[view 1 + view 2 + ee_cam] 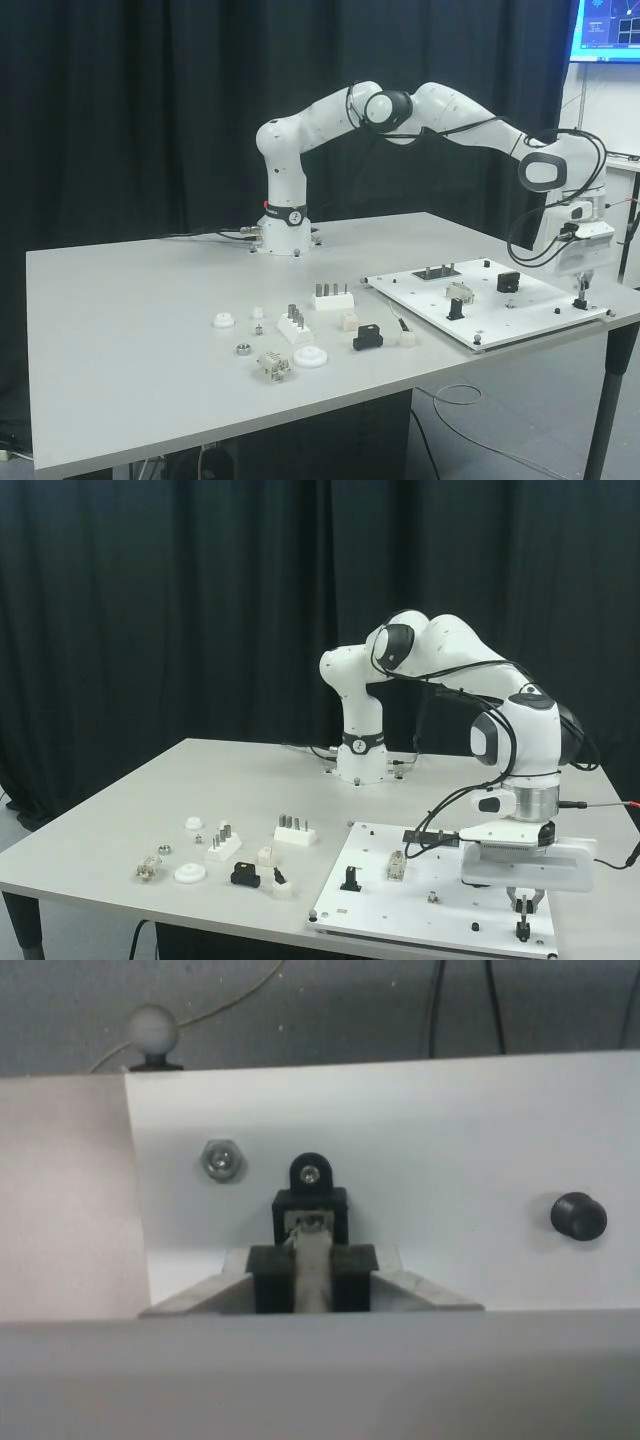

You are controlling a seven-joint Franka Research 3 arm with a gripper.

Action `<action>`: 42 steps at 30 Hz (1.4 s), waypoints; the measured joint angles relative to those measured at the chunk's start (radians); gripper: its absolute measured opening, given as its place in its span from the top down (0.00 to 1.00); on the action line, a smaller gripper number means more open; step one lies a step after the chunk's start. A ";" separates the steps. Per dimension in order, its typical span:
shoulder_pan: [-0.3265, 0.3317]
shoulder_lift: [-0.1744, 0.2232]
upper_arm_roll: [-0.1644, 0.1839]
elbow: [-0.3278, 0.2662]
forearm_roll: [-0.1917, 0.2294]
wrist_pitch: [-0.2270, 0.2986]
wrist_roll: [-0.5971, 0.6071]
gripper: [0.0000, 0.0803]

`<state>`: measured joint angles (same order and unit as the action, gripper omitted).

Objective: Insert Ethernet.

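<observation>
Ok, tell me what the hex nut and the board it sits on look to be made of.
The hex nut looks like bare metal: grey, with glints on its facets. The board looks like smooth white plastic or painted sheet, matte with an even surface and a straight cut edge; the pictures cannot settle which.

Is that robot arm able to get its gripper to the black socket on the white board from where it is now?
Probably yes. The gripper hangs right over the black socket on the white board, holding a plug at its mouth, with nothing between them.
</observation>
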<state>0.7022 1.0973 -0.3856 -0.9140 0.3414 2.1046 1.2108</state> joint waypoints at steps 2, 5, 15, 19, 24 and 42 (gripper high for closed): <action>0.000 0.000 0.000 0.000 0.000 -0.001 0.000 0.91; 0.000 0.000 0.000 0.001 0.000 -0.003 0.000 0.91; 0.001 0.002 0.000 0.003 0.000 -0.009 -0.003 0.91; 0.001 0.005 0.000 0.006 0.000 -0.009 -0.004 0.91; 0.001 0.011 -0.001 0.012 0.000 -0.009 -0.004 0.91; 0.000 0.018 -0.003 0.017 0.000 -0.006 -0.021 0.91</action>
<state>0.7025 1.1158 -0.3889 -0.8968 0.3414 2.0982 1.1894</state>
